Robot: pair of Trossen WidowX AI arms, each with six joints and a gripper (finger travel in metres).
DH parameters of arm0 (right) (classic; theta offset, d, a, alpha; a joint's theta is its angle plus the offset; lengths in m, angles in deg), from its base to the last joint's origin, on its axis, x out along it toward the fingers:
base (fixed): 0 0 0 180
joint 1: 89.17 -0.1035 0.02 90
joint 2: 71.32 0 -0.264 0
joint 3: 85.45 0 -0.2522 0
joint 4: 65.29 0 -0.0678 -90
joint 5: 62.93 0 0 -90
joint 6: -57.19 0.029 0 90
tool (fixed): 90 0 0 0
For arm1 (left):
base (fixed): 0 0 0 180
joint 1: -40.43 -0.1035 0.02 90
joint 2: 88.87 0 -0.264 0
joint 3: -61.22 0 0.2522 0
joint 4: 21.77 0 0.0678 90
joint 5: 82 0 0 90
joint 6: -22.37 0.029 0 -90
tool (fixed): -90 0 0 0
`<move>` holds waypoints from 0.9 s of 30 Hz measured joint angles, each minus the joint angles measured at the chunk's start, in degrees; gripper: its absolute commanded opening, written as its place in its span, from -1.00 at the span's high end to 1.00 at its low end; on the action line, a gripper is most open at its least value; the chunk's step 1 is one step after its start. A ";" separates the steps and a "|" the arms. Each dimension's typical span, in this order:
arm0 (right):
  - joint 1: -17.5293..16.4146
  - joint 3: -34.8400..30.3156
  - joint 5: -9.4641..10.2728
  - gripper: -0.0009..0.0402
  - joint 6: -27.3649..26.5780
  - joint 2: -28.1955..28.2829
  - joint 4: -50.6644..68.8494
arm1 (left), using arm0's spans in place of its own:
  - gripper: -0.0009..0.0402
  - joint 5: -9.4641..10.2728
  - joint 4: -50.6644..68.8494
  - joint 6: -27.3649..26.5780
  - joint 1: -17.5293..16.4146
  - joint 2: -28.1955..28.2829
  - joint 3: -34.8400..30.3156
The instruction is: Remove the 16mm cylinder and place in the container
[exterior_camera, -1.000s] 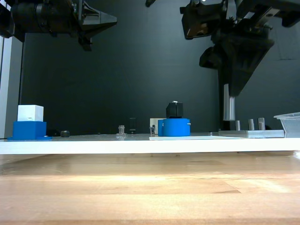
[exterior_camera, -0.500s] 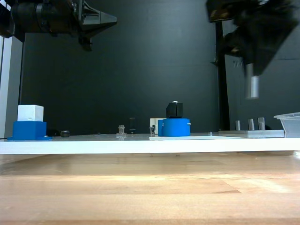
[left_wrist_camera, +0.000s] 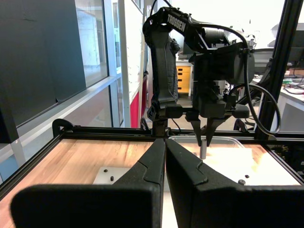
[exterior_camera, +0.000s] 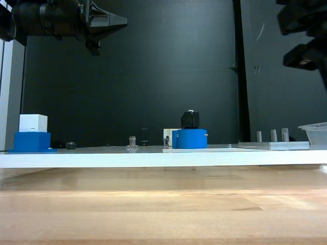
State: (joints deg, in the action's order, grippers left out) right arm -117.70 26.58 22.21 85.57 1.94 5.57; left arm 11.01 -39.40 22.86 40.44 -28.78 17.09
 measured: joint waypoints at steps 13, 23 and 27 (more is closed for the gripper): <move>-3.56 6.12 0.09 0.88 2.78 -1.62 -1.38 | 0.96 0.00 0.00 0.02 0.00 0.00 0.00; -3.74 6.16 -0.09 0.24 4.50 -1.60 -1.68 | 0.96 0.00 0.02 0.02 0.00 0.00 0.00; -3.72 6.16 -0.33 0.09 4.52 -1.57 -1.68 | 0.96 0.00 0.00 0.02 0.00 0.00 0.00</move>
State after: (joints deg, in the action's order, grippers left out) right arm -121.42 32.74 21.88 90.09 0.36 3.89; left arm 11.01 -39.40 22.88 40.44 -28.78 17.09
